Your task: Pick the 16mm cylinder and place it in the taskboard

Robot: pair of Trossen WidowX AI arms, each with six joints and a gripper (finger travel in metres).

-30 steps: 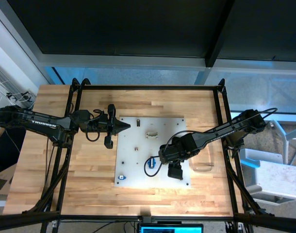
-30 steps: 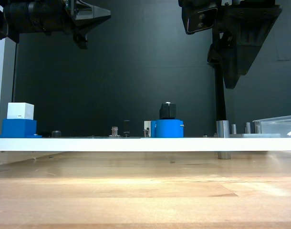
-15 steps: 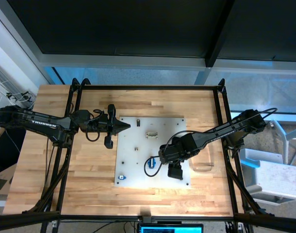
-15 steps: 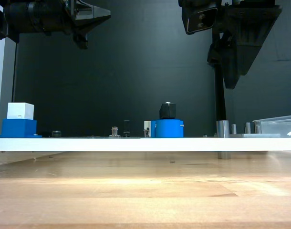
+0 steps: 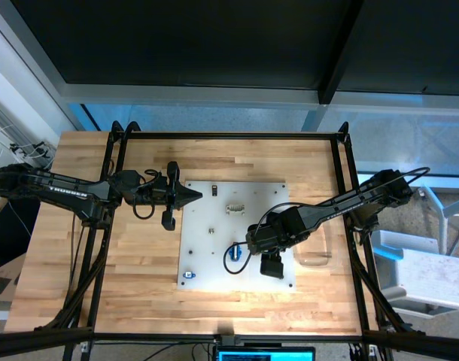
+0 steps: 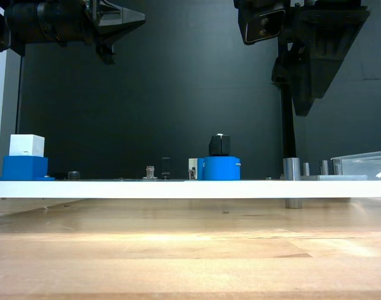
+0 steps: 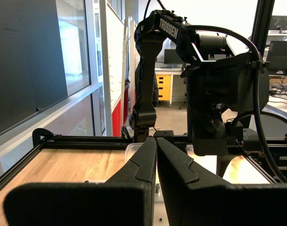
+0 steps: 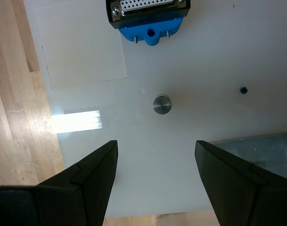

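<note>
The right end effector (image 8: 155, 142) hangs above the taskboard (image 8: 204, 56) with its fingers (image 8: 94, 174) spread wide apart and nothing between them. Directly under the gap, a small metal cylinder (image 8: 162, 104) stands upright in the white plate, clear of both fingers. In the low view the cylinder (image 6: 291, 169) rises from the board near its right end, with a stub showing under the plate, and the right end effector (image 6: 306, 94) is well above it. Near the cylinder on the board are a blue-bodied multi-pin connector (image 8: 148, 23) and a grey metal block (image 8: 256, 146). From above, the right end effector (image 5: 271, 265) is over the near right part of the taskboard (image 5: 207, 259), and a clear tray (image 5: 317, 252) lies on the bench (image 5: 139, 301) just beside the board's right edge.

The left end effector (image 7: 156, 139) has its fingers pressed together on nothing. It is held high and level at the taskboard's far left edge (image 5: 192, 194), pointing toward the right arm (image 7: 153, 70).
</note>
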